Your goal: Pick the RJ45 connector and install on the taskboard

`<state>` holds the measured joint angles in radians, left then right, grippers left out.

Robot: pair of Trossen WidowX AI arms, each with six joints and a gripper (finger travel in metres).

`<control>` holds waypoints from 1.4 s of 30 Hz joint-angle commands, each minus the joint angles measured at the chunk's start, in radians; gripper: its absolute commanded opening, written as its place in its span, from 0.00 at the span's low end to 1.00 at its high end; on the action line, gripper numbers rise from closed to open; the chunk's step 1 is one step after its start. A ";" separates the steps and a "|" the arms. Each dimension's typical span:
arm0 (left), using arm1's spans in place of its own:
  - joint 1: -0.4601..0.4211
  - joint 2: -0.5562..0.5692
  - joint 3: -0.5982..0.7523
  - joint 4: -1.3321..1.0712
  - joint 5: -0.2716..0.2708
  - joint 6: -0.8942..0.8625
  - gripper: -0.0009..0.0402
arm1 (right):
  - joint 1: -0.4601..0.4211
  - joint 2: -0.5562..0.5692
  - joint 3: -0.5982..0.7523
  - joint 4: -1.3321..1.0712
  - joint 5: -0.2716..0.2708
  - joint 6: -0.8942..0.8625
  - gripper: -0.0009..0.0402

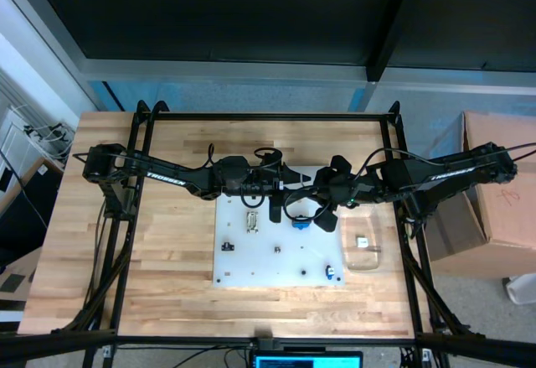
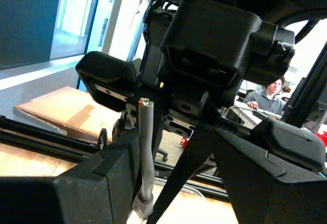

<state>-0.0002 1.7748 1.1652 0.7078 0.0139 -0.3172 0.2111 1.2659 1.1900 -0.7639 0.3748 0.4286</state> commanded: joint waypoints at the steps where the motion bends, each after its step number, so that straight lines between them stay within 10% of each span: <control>1: 0.001 0.000 -0.001 -0.002 0.000 0.001 0.43 | 0.000 -0.002 -0.002 -0.001 0.000 0.005 0.02; 32: 0.001 -0.002 -0.001 -0.031 0.034 0.009 0.02 | 0.003 -0.014 -0.002 -0.014 -0.006 0.008 0.03; 42: 0.001 -0.002 -0.001 -0.030 0.034 0.011 0.03 | 0.003 -0.016 -0.002 -0.013 -0.030 0.008 0.36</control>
<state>-0.0006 1.7729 1.1641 0.6765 0.0547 -0.3069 0.2134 1.2514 1.1877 -0.7795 0.3637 0.4366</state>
